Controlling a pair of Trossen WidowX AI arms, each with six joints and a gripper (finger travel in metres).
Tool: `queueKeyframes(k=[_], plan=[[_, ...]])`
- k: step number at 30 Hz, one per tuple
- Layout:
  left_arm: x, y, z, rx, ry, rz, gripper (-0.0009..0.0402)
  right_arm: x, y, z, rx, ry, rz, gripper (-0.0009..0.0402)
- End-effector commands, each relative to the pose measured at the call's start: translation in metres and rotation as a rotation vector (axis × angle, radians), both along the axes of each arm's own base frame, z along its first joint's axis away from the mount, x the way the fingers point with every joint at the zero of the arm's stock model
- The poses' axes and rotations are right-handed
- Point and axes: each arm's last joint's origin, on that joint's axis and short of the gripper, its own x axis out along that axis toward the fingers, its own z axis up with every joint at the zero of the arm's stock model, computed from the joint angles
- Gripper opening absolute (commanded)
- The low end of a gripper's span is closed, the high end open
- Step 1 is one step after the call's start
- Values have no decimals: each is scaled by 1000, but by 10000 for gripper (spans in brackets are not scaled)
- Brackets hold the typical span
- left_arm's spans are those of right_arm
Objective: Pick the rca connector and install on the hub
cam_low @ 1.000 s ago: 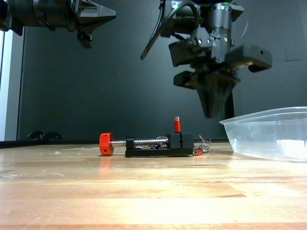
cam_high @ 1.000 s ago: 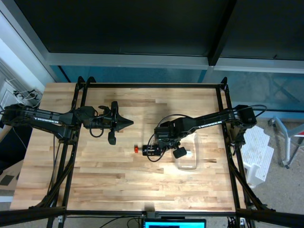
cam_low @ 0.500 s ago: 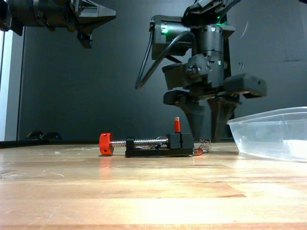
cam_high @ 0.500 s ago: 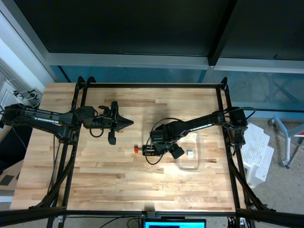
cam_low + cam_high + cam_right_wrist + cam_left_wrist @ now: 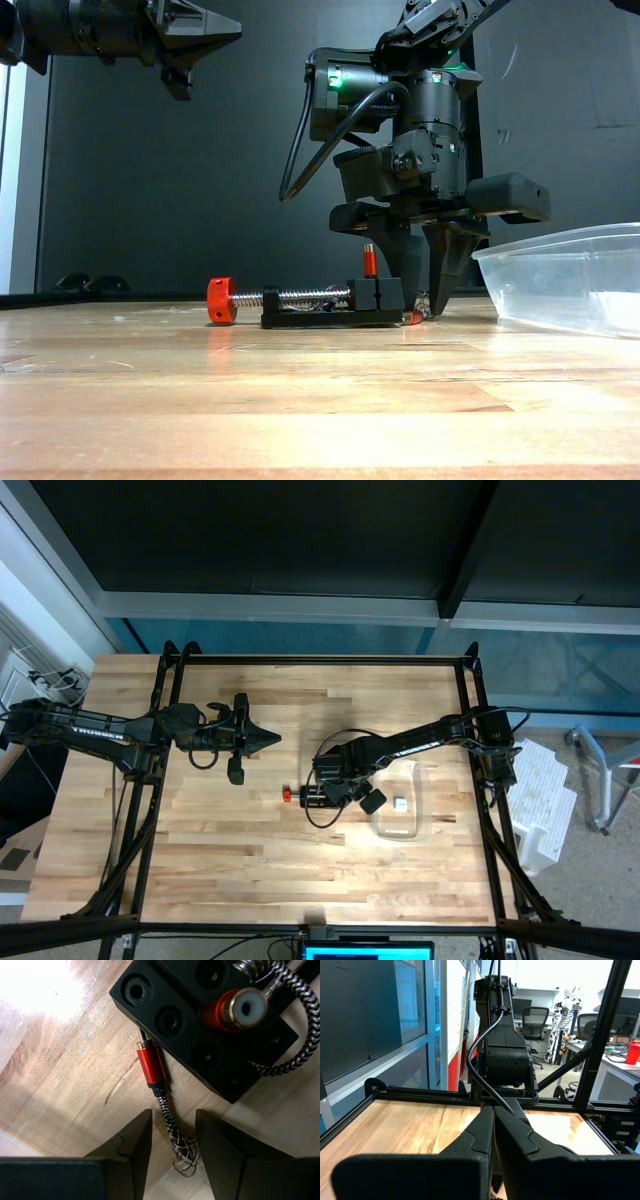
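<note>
The hub (image 5: 318, 797) is a black block with a red knob, lying mid-table; it also shows in the low view (image 5: 330, 306) and the right wrist view (image 5: 200, 1035). The rca connector (image 5: 150, 1067), a red-sleeved plug on a braided cable, lies on the wood against the hub's side, its pin beside a hole; in the low view it (image 5: 413, 316) is at the hub's right end. My right gripper (image 5: 172, 1120) is open, low over the table (image 5: 428, 298), its fingers either side of the cable just behind the plug. My left gripper (image 5: 272, 739) is shut, hanging high at the left.
A clear plastic tray (image 5: 413, 825) stands just right of the hub, with a small white cube (image 5: 399, 803) in it. A red socket with a white centre (image 5: 239, 1008) sticks up from the hub. The black frame rails (image 5: 320, 660) border the table.
My right gripper has moved left from the tray's edge to the hub, gone down nearly to the table and opened its fingers. The left arm has not moved.
</note>
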Motion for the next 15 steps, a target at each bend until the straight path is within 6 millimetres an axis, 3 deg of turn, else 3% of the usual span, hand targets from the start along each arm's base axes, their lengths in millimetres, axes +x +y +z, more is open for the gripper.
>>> queueKeyframes(k=[1,15], plan=[[0,0,0,0,0,0,0,-1,-1,-2,-2,6,0,90],[0,0,0,0,0,0,0,-6,-1,-11,-2,16,0,25]])
